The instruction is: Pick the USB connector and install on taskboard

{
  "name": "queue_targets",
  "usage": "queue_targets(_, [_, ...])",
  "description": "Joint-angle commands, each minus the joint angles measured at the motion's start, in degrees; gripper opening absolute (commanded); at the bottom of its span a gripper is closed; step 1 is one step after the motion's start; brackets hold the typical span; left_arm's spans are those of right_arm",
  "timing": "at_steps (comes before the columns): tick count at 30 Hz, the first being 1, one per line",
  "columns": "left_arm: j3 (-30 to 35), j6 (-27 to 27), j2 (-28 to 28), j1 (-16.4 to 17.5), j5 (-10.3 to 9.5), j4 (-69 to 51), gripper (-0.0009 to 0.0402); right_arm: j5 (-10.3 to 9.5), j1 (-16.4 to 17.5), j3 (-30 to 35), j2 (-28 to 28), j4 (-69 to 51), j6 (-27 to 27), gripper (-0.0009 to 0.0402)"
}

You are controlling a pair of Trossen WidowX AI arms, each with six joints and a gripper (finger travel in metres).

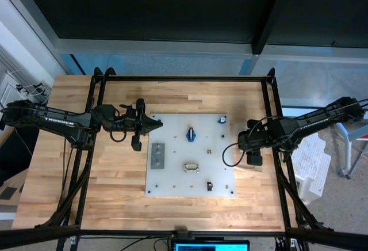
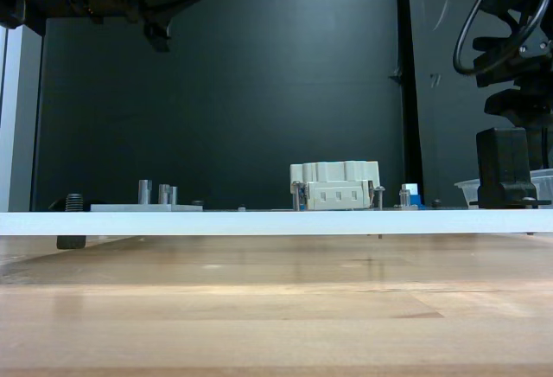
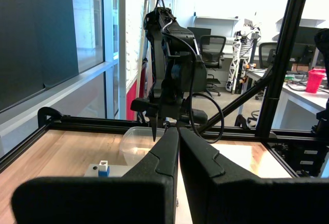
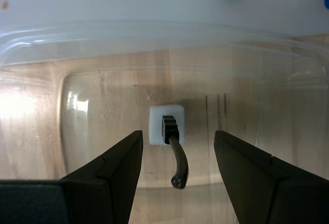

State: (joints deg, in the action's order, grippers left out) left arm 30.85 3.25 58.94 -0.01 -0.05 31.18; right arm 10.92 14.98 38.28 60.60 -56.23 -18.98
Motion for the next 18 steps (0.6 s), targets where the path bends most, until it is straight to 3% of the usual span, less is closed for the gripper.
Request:
queue_targets(1, [0.02,-0.02,0.02,0.00,0.00,0.00,0.0000,-0.02,-0.11,-0.02,1.05,0.04,-0.02,0.0192])
queue_targets(18, [0.02,-0.02,0.02,0.02,0.00,0.00,0.0000,-3.04,-0.31,-0.66,5.73,2.38,1.33,0.0192])
